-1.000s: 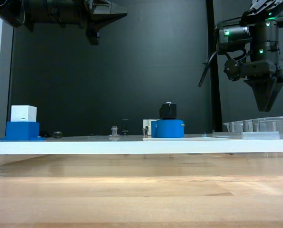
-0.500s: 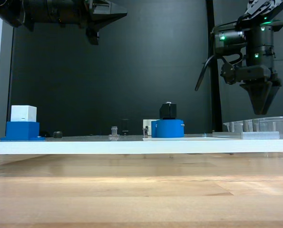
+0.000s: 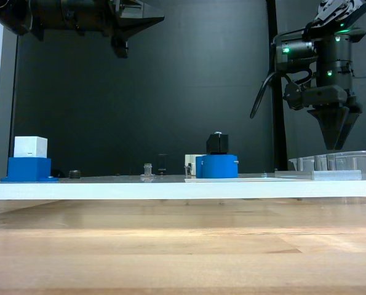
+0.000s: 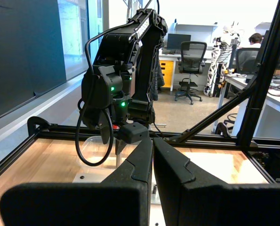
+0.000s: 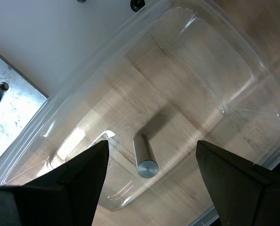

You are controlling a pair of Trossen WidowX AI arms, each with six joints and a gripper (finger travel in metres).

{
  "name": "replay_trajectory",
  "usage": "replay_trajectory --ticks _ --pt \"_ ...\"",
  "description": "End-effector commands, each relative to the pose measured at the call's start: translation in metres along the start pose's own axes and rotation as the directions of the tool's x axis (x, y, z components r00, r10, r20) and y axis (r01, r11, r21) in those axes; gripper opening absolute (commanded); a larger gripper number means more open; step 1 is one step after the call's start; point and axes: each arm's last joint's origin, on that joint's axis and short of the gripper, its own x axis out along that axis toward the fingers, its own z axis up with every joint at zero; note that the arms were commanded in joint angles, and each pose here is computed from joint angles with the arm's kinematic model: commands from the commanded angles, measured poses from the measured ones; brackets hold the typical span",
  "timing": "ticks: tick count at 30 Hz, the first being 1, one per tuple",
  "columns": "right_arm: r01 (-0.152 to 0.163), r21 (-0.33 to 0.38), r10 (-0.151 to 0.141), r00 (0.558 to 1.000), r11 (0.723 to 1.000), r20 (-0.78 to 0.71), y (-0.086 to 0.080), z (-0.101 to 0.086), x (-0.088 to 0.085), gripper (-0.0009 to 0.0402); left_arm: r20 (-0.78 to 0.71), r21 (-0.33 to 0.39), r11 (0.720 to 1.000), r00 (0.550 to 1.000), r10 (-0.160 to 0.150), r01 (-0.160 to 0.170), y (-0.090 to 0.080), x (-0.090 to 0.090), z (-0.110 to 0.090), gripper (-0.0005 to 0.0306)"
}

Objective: Pick the 16mm cylinder and install on the taskboard

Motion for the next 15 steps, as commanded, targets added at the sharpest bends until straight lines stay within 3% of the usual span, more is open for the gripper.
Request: replay_trajectory --ticks 1,15 --pt "-0.001 0.001 0.001 1.0 1.0 0.001 0.0001 0.0001 -0.0002 0.0259 0.0 0.0 1.0 1.0 0.0 0.0 0.0 0.0001 0.0001 0.0001" --pt "-0.001 0.001 0.001 1.0 1.0 0.002 0.0007 0.0009 0.0021 0.0259 0.0 0.0 1.0 1.0 0.0 0.0 0.0001 0.0001 0.0001 0.0001"
